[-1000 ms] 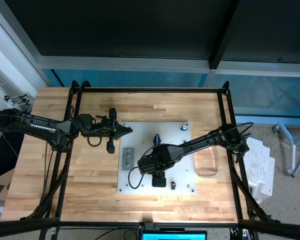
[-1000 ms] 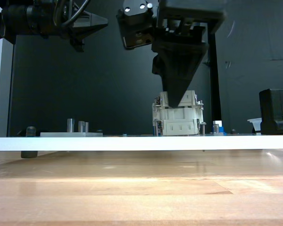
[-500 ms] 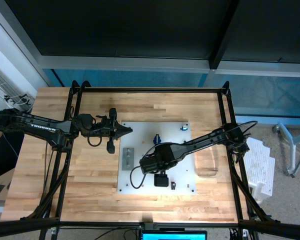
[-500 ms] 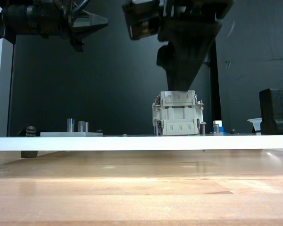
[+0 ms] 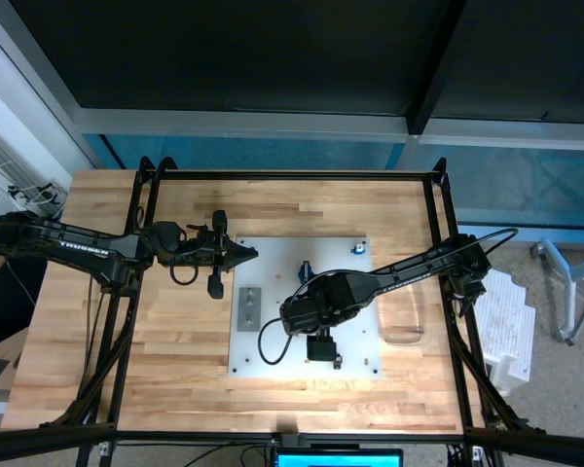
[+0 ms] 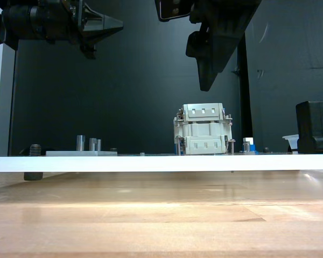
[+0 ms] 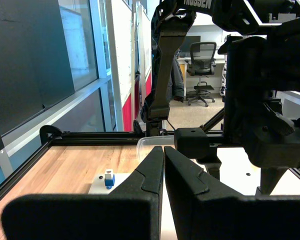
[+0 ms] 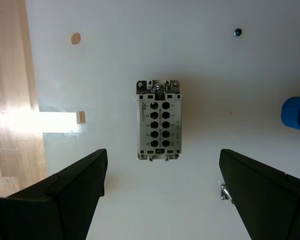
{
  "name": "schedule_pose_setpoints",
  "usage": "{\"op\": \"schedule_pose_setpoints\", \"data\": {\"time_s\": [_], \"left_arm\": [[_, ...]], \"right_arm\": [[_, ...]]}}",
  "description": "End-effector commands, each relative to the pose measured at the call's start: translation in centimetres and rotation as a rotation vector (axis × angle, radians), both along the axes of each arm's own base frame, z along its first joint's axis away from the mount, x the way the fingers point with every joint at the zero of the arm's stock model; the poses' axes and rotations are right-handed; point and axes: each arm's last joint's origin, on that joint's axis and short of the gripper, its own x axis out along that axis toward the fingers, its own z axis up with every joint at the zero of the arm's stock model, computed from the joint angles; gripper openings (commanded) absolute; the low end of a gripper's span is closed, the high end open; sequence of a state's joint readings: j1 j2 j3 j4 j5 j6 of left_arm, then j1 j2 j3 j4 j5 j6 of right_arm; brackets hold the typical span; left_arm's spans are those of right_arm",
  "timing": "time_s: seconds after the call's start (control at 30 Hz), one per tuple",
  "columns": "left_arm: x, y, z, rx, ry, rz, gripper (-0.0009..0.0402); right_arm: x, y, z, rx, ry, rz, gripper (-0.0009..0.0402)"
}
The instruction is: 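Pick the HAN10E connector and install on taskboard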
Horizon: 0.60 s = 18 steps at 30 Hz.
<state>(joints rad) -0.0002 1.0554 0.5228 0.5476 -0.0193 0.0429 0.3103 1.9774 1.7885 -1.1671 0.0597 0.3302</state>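
Observation:
The HAN10E connector (image 6: 203,129) (image 8: 157,120) is a grey-beige block with two rows of pin holes and metal end tabs. It stands upright on the white taskboard (image 6: 97,163) (image 5: 273,362) (image 8: 90,75). My right gripper (image 6: 207,80) (image 8: 162,151) (image 5: 319,347) hangs open straight above the connector, clear of it, with one finger (image 8: 70,195) on either side and nothing held. In the high view the right gripper hides the connector. My left gripper (image 5: 251,254) (image 6: 116,24) (image 7: 164,150) is shut and empty, high over the board's far left edge.
On the board are a grey metal block (image 5: 247,309) (image 6: 81,153), a blue knob (image 5: 305,269) (image 8: 297,114) and a small blue piece (image 5: 357,249) (image 7: 108,179). A clear tray (image 5: 401,321) lies right of the board. A black part (image 6: 314,128) stands at the right.
My right gripper has let go of the connector's top and risen well above it. The connector stays standing on the board. The left arm has not moved.

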Motion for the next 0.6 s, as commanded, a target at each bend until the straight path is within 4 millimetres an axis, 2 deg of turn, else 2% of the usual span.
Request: {"op": "schedule_pose_setpoints", "data": {"time_s": [0.03,0.23,0.37,0.6], "left_arm": [[0.0,0.0,0.0,0.0,0.0,0.0,0.0001],[0.0,0.0,0.0,0.0,0.0,0.0,0.0001],[0.0,0.0,0.0,0.0,0.0,0.0,0.0001],[0.0,0.0,0.0,0.0,0.001,0.0,0.0001]], "right_arm": [[0.0,0.1,0.1,0.001,-0.003,0.0,0.0314],[-0.1,0.1,0.2,0.003,-0.01,0.003,0.0314],[-0.7,-0.2,1.1,0.002,-0.037,0.028,0.0314],[-2.7,-2.8,2.3,0.025,-0.169,-0.021,0.0313]]}}
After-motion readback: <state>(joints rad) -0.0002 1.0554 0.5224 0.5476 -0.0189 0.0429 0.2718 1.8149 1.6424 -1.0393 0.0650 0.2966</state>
